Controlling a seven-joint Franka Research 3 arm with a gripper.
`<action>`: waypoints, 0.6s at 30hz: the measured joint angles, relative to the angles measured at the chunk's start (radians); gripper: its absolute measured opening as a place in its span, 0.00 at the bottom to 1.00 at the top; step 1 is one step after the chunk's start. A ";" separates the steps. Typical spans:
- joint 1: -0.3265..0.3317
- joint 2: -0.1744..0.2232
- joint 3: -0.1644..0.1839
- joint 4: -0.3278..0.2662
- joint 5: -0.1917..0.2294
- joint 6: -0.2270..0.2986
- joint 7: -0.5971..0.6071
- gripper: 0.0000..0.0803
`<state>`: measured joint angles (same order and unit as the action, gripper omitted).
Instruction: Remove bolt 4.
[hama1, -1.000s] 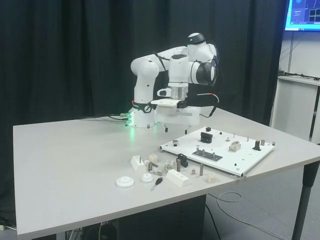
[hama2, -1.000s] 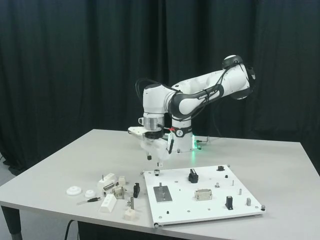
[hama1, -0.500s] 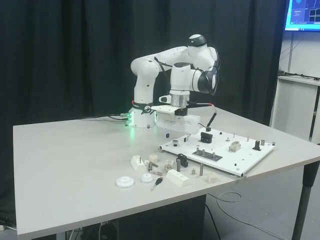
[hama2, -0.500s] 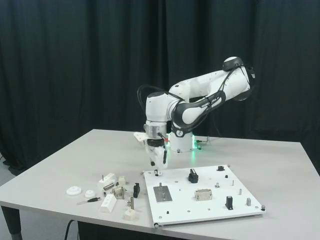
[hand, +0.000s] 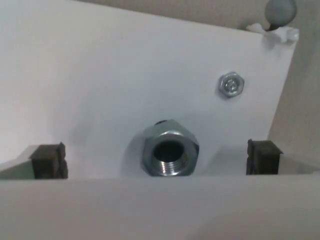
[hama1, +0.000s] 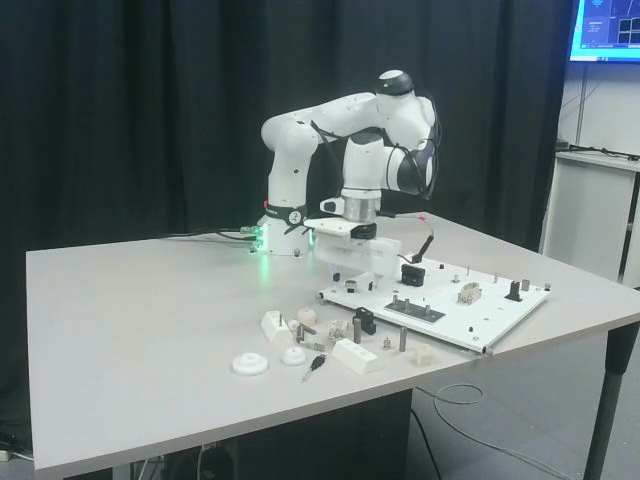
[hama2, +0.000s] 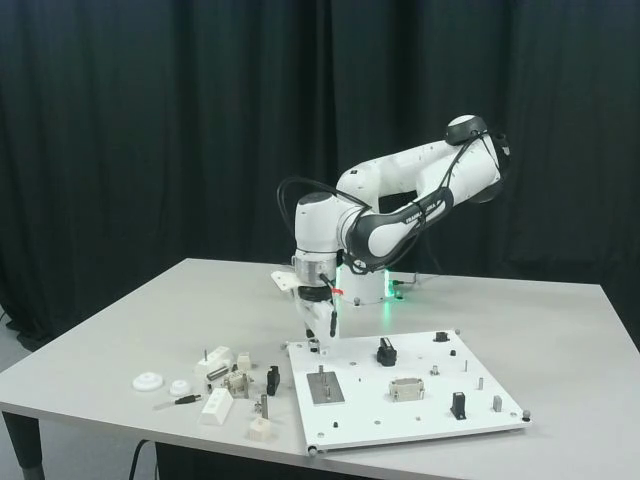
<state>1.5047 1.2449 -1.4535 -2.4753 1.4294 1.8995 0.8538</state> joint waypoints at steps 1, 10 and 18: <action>0.000 0.000 0.002 0.000 0.001 0.000 0.000 1.00; 0.001 0.000 0.012 0.000 0.005 0.000 0.000 1.00; 0.002 0.000 0.016 0.000 0.005 0.000 -0.007 1.00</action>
<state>1.5071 1.2449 -1.4376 -2.4752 1.4348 1.8998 0.8466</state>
